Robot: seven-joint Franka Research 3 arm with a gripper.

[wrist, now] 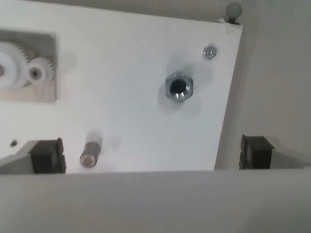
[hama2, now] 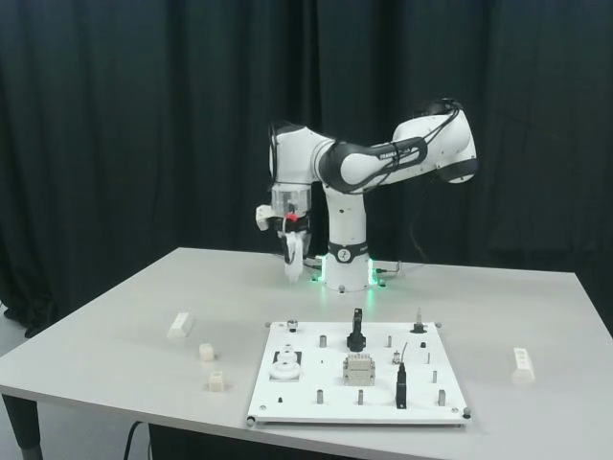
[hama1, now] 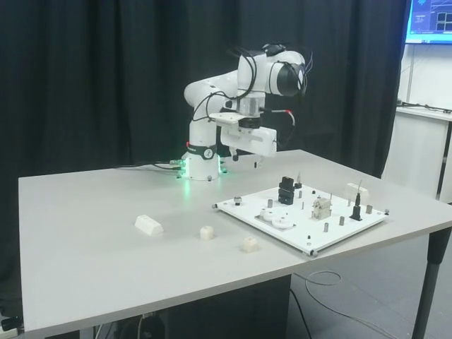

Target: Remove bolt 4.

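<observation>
From the wrist view, the gripper (wrist: 153, 155) hung over a corner region of the flat white assembly board (wrist: 121, 73), its two black fingertips (wrist: 48, 156) spread wide apart with nothing between them. The board's edge ran close beside one fingertip, bare grey table (wrist: 277, 87) beyond it. A short grey metal bolt (wrist: 90, 153) stood upright in the board near the other fingertip; whether it was bolt 4 could not be told. A large grey hex nut (wrist: 179, 87), a smaller nut (wrist: 209, 51) and white plastic gears (wrist: 19, 65) in a recess lay farther across.

In the first room view, the white arm (hama1: 240, 92) held its gripper (hama1: 244, 141) high above the grey table (hama1: 85, 212), well clear of the board (hama1: 304, 215). Black curtains (hama1: 106, 70) closed the back.

In the second room view, three small white blocks (hama2: 180, 326) lay beside the board (hama2: 356, 379), another white block (hama2: 522, 364) on the opposite side. A tall black fixture (hama2: 356, 333) rose among the pegs.
</observation>
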